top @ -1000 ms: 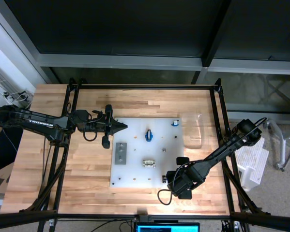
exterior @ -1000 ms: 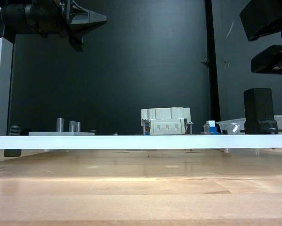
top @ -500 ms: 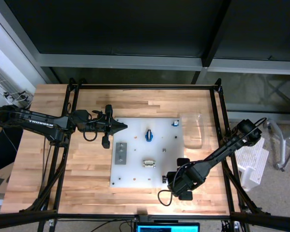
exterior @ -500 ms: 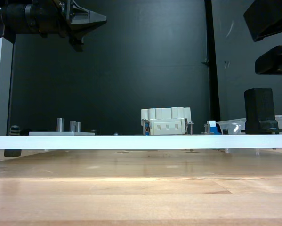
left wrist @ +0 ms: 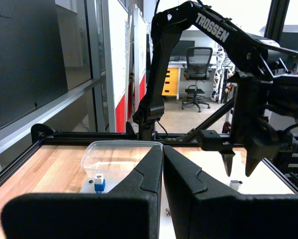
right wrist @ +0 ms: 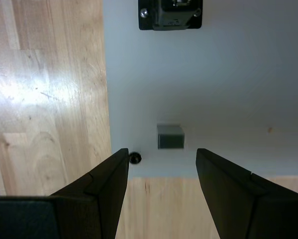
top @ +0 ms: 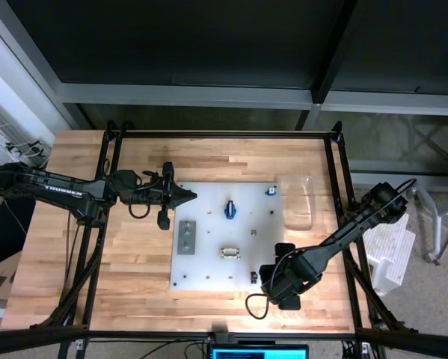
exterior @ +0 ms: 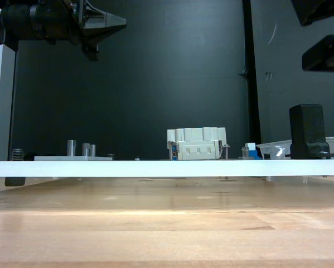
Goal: Pick the 16mm bar and install on taskboard
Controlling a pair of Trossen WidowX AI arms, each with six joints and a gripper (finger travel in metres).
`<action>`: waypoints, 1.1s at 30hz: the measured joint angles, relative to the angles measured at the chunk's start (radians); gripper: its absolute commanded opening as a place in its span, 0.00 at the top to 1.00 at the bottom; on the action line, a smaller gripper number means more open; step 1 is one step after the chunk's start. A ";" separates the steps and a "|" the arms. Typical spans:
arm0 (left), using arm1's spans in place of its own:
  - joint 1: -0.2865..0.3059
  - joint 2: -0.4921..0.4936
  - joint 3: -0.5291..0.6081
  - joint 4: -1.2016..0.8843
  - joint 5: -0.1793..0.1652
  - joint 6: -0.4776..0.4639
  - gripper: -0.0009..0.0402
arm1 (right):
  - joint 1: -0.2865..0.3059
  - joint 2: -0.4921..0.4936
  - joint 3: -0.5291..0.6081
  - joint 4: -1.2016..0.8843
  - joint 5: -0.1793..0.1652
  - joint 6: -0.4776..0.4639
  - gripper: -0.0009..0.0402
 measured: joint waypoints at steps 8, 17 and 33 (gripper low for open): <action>0.000 0.000 0.000 0.000 0.000 0.000 0.98 | 0.000 -0.015 0.006 -0.007 0.003 -0.001 0.52; 0.000 0.000 0.000 0.000 0.000 0.000 0.98 | -0.020 -0.102 -0.018 0.000 0.037 -0.018 0.61; 0.000 0.000 0.000 0.000 0.000 0.000 0.98 | -0.214 -0.420 -0.175 0.151 0.169 -0.227 0.97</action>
